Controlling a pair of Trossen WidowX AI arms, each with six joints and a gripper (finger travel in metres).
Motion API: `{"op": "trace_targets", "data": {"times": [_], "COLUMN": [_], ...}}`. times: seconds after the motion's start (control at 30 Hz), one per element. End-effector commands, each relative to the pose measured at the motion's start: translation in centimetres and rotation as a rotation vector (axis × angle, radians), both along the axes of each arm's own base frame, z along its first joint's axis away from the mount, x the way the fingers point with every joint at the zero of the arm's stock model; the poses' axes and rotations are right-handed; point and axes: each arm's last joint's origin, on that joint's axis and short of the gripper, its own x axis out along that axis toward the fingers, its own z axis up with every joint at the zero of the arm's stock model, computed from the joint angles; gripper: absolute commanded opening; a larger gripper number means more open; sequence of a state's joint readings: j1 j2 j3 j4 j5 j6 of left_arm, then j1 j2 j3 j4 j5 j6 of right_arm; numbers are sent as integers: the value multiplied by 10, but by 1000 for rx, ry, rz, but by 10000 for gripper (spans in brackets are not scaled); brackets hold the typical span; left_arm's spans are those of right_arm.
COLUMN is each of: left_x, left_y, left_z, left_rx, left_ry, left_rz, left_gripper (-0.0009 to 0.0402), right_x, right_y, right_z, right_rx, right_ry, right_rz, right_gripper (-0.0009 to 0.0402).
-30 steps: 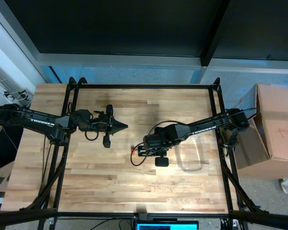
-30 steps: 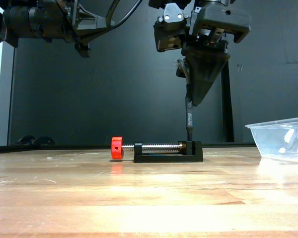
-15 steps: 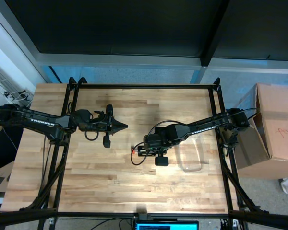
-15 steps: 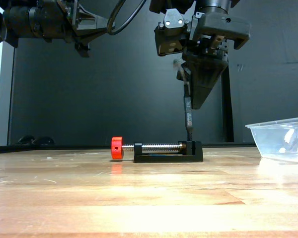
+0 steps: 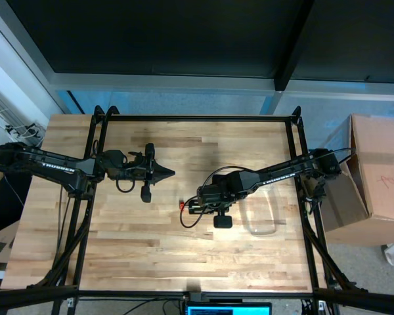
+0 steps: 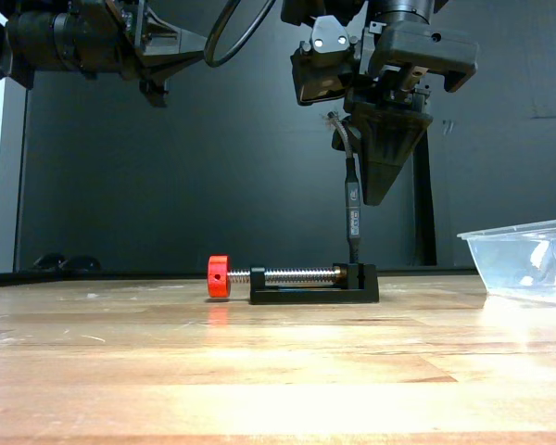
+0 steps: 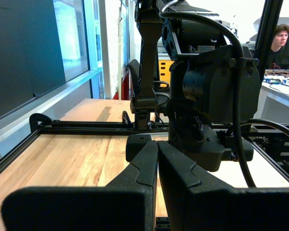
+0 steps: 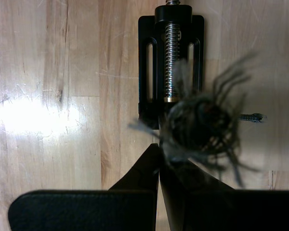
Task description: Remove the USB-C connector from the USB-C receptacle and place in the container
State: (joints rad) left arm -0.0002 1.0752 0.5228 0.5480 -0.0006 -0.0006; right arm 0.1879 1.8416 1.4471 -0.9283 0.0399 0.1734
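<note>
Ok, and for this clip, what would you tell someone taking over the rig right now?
Left gripper: shut, empty, hanging above the table left of the clamp fixture.
Right gripper: shut on USB-C connector, which stands upright, lower end at the USB-C receptacle; seating depth unclear.
Done: connector gripped. To do: pull it clear, carry it to the container, release.

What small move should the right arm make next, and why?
Probably lift the right gripper straight up. It is shut on the connector, which stands upright with its tip at the clamp, so I cannot tell whether it is clear of its seat. The container stands to the right. The left gripper, shut, hovers off to the left.
</note>
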Motion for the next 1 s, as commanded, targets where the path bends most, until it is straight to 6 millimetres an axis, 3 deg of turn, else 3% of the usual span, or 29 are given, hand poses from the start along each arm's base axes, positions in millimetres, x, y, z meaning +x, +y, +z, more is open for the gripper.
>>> {"op": "trace_targets", "data": {"times": [0.03, 0.27, 0.63, 1.0], "left_x": [0, 0, 0, 0], "left_y": [0, 0, 0, 0], "left_z": [0, 0, 0, 0], "left_rx": [0, 0, 0, 0], "left_ry": [0, 0, 0, 0], "left_rz": [0, 0, 0, 0], "left_gripper": [0, 0, 0, 0], "right_x": [0, -4, -19, -18], "right_y": [0, -1, -4, -4], "right_z": [0, 8, 49, 52], "right_rx": [-2, 0, 8, -14], "right_ry": [0, -12, -71, -84], "right_rz": [-2, 1, 2, 7], "right_gripper": [0, 0, 0, 0]}}
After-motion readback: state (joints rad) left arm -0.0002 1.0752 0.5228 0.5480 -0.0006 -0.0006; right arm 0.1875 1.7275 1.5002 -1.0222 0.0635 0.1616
